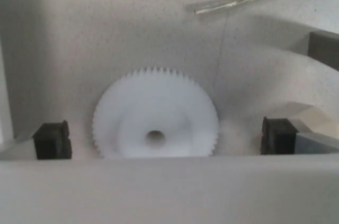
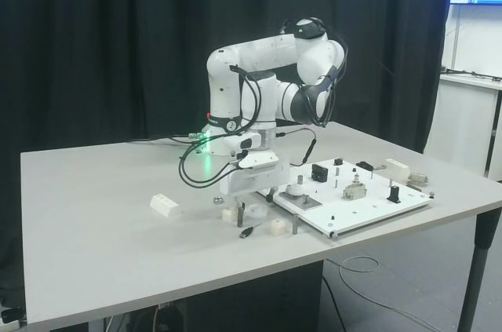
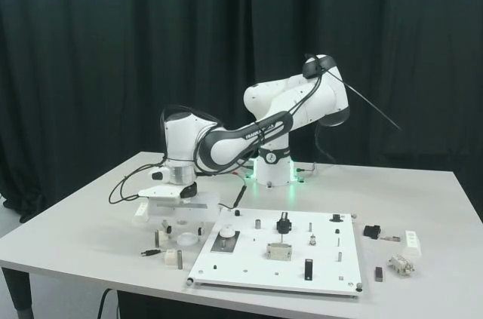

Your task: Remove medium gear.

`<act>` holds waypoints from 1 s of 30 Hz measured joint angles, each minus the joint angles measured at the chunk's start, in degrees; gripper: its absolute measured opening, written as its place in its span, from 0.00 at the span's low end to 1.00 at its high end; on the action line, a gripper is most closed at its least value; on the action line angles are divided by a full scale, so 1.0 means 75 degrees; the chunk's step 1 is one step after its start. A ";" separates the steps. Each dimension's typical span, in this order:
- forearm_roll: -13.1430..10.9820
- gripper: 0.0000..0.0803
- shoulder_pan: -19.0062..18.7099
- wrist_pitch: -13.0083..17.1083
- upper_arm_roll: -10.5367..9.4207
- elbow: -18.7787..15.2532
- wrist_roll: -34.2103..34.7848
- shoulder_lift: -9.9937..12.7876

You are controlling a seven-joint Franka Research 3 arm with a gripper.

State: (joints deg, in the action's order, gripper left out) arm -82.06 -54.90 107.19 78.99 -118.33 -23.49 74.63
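While its fingers stand spread, the tool [image 1: 164, 139] straddles the white gear [image 1: 155, 116] on the table [image 1: 106, 33].

The arm [image 3: 256, 134] is white, built of rounded, bulging links with black bands at the joints. A green light glows at its base [image 3: 273, 176], where it meets the grey table [image 2: 94, 191]. Black cables [image 2: 205, 161] loop beside the wrist, and another black cable runs along the upper link. The two fingertips [image 1: 52, 140] are black and blocky, ridged on their faces.
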 joint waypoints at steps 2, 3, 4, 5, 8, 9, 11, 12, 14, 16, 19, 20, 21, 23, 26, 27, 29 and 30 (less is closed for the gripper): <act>0.0000 0.99 -0.0007 0.0000 0.0017 0.0000 0.0000 0.0000; 0.0000 0.99 -0.0011 0.0000 0.0025 0.0000 0.0000 -0.0001; 0.0000 0.99 -0.0014 0.0000 0.0030 0.0001 0.0000 -0.0001; 0.0000 1.00 -0.0019 0.0000 0.0036 0.0001 0.0000 -0.0001; 0.0001 1.00 -0.0029 0.0000 0.0050 0.0001 0.0000 -0.0001; 0.0001 1.00 -0.0032 0.0000 0.0054 0.0001 0.0000 -0.0002; 0.0002 1.00 -0.0036 0.0000 0.0063 0.0001 0.0000 -0.0002; 0.0002 1.00 -0.0038 0.0000 0.0069 0.0001 0.0000 -0.0002; 0.0004 1.00 -0.0041 -0.0001 0.0081 0.0001 0.0000 -0.0002; 0.0005 1.00 -0.0044 -0.0001 0.0094 0.0001 0.0000 -0.0002; 0.0006 1.00 -0.0047 -0.0001 0.0112 0.0001 0.0000 -0.0002; 0.0007 1.00 -0.0047 -0.0001 0.0118 0.0001 0.0000 -0.0002; 0.0007 1.00 -0.0048 -0.0001 0.0123 0.0001 0.0000 -0.0002; 0.0008 1.00 -0.0048 -0.0001 0.0132 0.0001 0.0000 -0.0002; 0.0008 1.00 -0.0048 -0.0001 0.0142 0.0001 0.0000 -0.0002; 0.0008 1.00 -0.0048 -0.0001 0.0145 0.0002 0.0000 -0.0002; 0.0009 1.00 -0.0048 -0.0001 0.0153 0.0003 0.0000 -0.0002; 0.0010 1.00 -0.0048 -0.0001 0.0156 0.0003 0.0000 -0.0002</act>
State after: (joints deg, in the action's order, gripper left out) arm -81.99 -55.26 107.18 80.16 -118.30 -23.49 74.62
